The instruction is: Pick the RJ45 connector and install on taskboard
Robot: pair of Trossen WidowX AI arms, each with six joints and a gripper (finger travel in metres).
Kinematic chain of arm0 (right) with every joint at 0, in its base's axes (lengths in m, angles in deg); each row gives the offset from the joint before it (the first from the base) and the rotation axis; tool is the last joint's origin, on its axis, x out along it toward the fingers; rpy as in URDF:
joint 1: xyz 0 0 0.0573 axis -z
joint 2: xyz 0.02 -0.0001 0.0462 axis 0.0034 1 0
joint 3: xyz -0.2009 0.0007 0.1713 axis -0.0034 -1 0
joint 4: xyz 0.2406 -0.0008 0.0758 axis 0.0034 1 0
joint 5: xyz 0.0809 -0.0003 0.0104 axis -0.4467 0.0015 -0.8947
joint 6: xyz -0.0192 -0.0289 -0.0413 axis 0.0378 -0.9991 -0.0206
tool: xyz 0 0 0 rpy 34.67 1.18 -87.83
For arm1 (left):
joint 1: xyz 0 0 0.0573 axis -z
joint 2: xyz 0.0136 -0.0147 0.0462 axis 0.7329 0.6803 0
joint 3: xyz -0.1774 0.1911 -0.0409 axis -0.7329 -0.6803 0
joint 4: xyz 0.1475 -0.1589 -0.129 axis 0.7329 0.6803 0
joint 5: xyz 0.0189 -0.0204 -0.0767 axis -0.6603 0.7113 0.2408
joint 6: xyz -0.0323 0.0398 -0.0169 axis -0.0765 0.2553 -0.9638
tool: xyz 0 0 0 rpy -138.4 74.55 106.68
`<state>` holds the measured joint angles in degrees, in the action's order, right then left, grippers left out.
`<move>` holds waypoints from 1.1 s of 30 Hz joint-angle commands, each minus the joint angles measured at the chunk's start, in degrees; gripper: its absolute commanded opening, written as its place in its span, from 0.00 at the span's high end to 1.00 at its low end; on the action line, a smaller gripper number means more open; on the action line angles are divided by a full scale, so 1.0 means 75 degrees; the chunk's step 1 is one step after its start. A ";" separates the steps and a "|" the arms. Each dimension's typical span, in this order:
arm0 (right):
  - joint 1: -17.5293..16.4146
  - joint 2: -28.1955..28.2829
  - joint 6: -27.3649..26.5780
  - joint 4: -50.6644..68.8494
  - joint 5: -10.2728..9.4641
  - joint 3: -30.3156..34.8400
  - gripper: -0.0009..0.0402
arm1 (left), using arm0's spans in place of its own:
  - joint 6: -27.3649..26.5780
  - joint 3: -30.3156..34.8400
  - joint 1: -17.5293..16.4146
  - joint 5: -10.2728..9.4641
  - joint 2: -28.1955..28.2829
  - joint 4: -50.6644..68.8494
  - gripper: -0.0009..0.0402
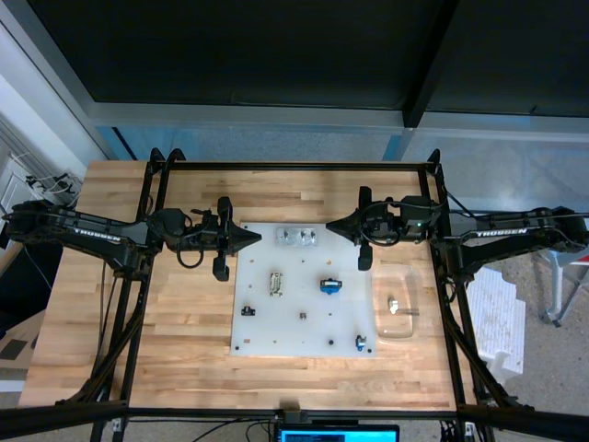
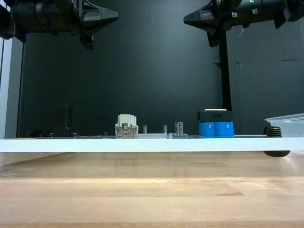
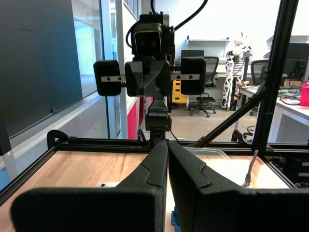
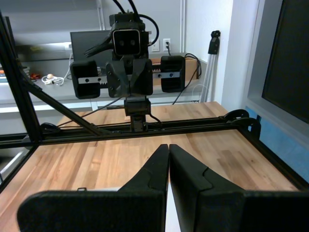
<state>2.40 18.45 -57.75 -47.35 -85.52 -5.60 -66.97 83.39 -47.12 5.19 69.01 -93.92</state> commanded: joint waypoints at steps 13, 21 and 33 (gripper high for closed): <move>-0.0055 0.0003 0.0082 -0.0895 -0.0006 -0.0487 0.98 | 0.0003 0.0000 0.0000 0.0003 0.0003 -0.0003 0.98; -0.0157 0.0003 0.0082 -0.0976 -0.0026 -0.0487 0.98 | 0.0000 0.0000 -0.0003 0.0003 0.0003 0.0000 0.98; -0.0227 -0.0006 0.0102 -0.0976 -0.0026 -0.0484 0.98 | 0.0003 0.0000 0.0000 0.0003 0.0003 -0.0003 0.98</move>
